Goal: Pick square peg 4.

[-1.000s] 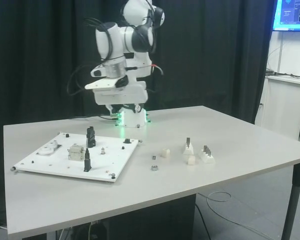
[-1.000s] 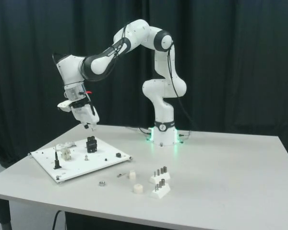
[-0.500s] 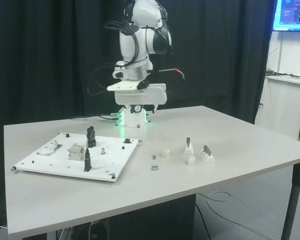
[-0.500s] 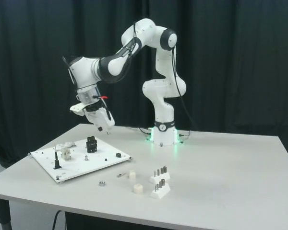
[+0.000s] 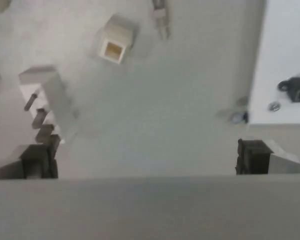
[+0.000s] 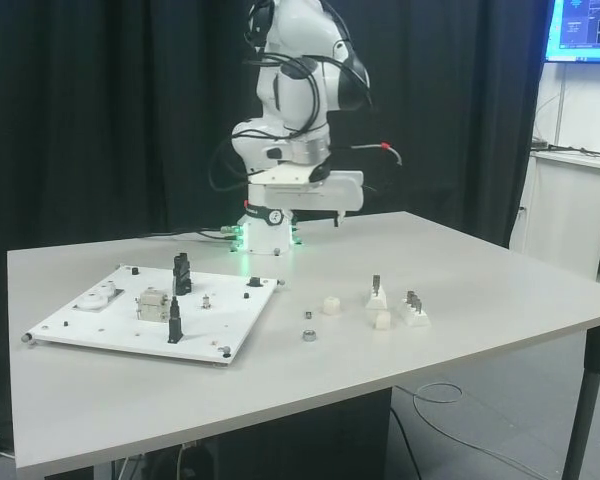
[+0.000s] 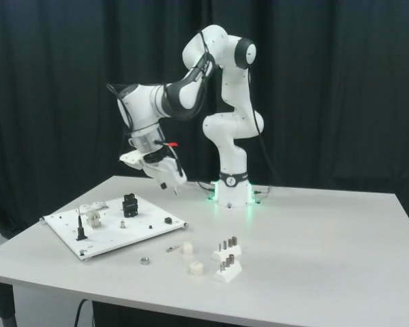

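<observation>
From where I stood, the white arm had swung in the last second from above the white square assembly board toward the middle of the grey counter, and its end effector now hung high, above the counter just past the board's edge, and its two black fingertips stood wide apart with nothing between them. I took that as the approach to the pegs, with the descent and grasp not yet begun.

The small dark metal pegs stood upright in two white holder blocks near the counter's front, well apart from the end effector; which one was square peg 4 I could not tell. Just beside the holders lay two small white cubes, a short metal pin and a little metal nut. Nothing stood between the end effector and the holders, though the neighbouring pegs stood close together.
</observation>
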Robot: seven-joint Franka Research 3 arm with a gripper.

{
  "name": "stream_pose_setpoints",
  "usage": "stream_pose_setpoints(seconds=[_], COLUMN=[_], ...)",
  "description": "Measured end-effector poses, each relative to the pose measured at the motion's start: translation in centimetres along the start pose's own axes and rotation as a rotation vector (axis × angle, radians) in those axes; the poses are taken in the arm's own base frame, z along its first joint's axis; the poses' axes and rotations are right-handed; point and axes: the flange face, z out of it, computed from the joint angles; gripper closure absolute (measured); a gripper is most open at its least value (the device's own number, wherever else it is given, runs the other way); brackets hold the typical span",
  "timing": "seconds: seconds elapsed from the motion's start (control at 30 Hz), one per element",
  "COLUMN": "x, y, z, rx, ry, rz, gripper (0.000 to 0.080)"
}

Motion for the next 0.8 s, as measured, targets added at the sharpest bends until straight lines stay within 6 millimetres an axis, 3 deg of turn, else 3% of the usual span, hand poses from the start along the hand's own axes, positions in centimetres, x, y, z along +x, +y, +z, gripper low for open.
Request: stream_pose_setpoints(seconds=[0.8], x=[-7.5], y=[-1.3], z=[6.5], rx=[0.045], ry=[0.064], rz=[0.080], gripper=[0.0003])
